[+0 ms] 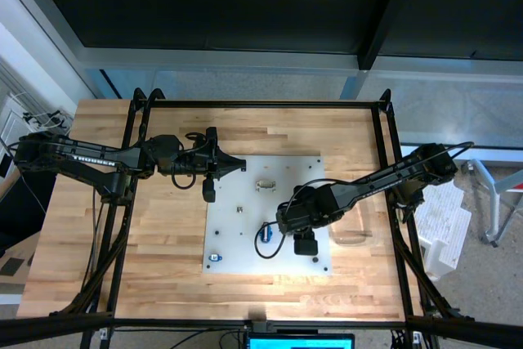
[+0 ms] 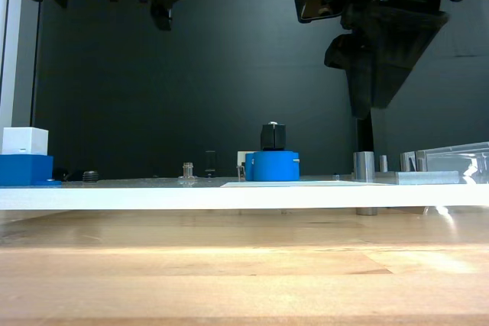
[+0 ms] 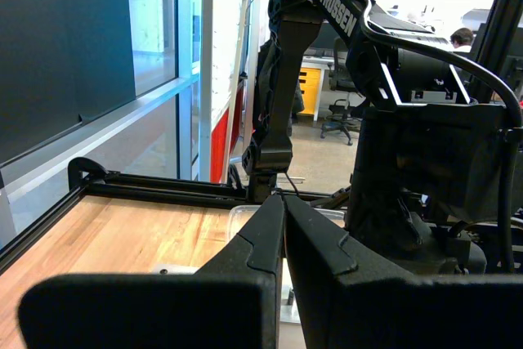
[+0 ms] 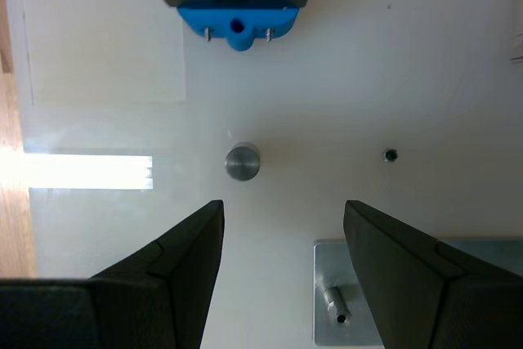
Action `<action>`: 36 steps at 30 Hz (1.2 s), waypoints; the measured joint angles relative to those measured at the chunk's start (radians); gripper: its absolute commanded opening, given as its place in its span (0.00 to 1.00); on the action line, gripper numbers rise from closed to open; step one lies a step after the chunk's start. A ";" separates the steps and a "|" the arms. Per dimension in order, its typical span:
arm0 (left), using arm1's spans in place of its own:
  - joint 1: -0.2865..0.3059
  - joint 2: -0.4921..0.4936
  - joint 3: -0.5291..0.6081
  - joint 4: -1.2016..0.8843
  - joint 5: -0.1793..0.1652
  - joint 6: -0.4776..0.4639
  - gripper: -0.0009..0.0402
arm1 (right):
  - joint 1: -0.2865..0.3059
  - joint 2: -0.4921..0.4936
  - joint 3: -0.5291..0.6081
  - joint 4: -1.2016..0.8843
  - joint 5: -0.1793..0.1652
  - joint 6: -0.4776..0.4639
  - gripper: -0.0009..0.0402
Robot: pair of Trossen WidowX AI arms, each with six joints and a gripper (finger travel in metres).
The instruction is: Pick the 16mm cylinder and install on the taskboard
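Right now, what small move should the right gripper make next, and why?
Probably lift the right gripper clear: it is open above the taskboard, touching nothing, and the 16mm cylinder stands upright there, apparently already seated. The left gripper hangs shut, high over the board's far left part.

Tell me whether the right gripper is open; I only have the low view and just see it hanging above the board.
Observer: Open. In the right wrist view the right gripper has its fingers spread, with nothing between them.
Operator: Is the 16mm cylinder lined up with it?
Observer: Not quite centred. The 16mm cylinder stands upright on the taskboard, nearer one finger than the other and touching neither.
Operator: And the left arm?
Observer: The left gripper is shut with nothing in it. The high view shows it over the taskboard's left edge.
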 measured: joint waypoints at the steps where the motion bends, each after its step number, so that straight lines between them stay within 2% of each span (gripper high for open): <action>1: 0.000 0.000 0.000 0.000 0.000 0.000 0.02 | 0.000 -0.003 -0.003 -0.002 0.000 0.000 0.52; 11: 0.000 0.000 0.000 0.000 0.000 0.000 0.02 | 0.001 -0.032 -0.039 0.013 -0.001 0.003 0.51; 15: 0.000 0.000 0.000 0.000 0.000 0.000 0.02 | -0.006 -0.063 -0.048 0.051 0.002 -0.026 0.43; 22: 0.000 0.000 0.000 0.000 0.000 0.000 0.02 | -0.108 -0.267 -0.174 0.295 0.024 -0.113 0.21; 28: 0.000 0.000 0.000 0.000 0.000 0.000 0.02 | -0.210 -0.463 -0.345 0.616 0.016 -0.198 0.05; 30: 0.000 0.000 0.000 0.000 0.000 0.000 0.02 | -0.241 -0.514 -0.395 0.703 0.000 -0.224 0.01; 33: 0.000 0.000 0.000 -0.001 0.000 0.000 0.02 | -0.290 -0.576 -0.457 0.842 -0.043 -0.253 0.03; 36: 0.000 0.000 0.000 0.000 0.000 0.000 0.02 | -0.347 -0.625 -0.518 0.993 -0.116 -0.254 0.02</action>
